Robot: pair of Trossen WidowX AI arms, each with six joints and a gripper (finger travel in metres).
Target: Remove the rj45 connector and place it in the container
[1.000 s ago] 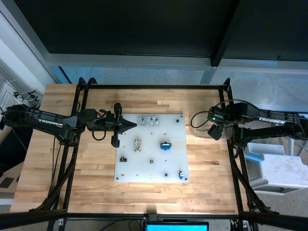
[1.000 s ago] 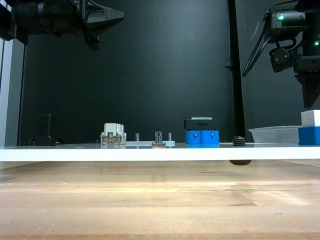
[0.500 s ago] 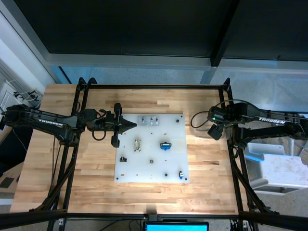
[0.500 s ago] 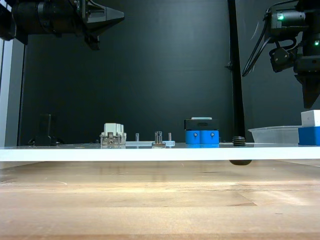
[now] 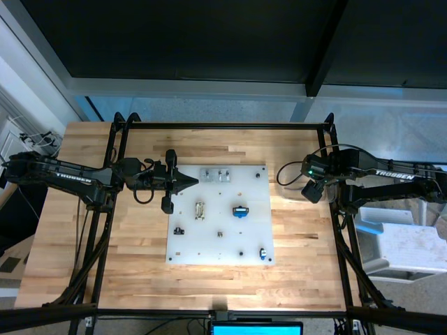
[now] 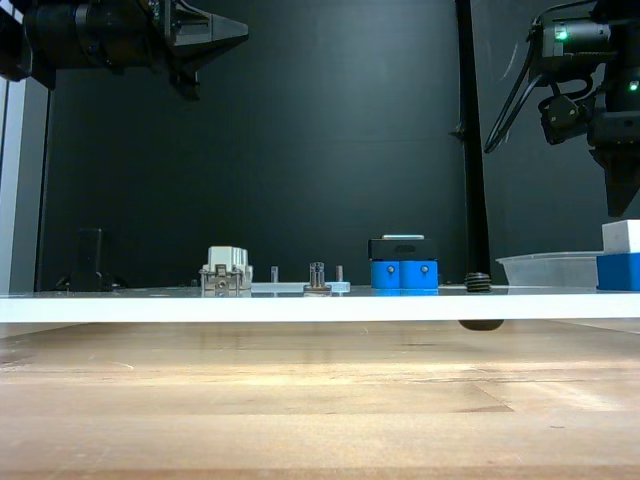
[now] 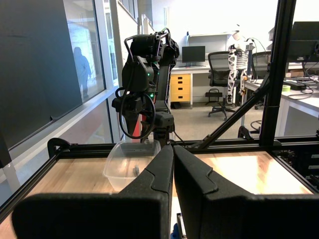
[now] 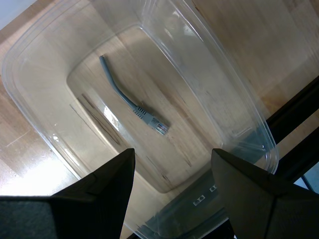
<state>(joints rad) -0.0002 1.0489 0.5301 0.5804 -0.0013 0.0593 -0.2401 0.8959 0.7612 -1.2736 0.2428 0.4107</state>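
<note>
The rj45 connector [image 8: 148, 117], a clear plug on a short grey cable stub, lies flat on the floor of the clear container [image 8: 209, 99]. My right gripper [image 8: 172, 199] hangs open straight above it, with nothing between its fingers. The container [image 5: 289, 185] stands on the wood just right of the white board, under my right gripper [image 5: 300, 183]. In the low view the right gripper [image 6: 620, 200] hovers over the container [image 6: 550, 268]. My left gripper [image 5: 188, 181] is shut and empty, held high over the board's left edge [image 6: 235, 30]. In its own view the left gripper [image 7: 172, 169] points at the container [image 7: 119, 162].
The white board [image 5: 220, 241] carries a blue-and-black block [image 5: 239, 211], a grey connector housing [image 5: 200, 210], a small blue-and-white part [image 5: 263, 253] and several small fittings. A black frame rails in the table, with uprights near both arms.
</note>
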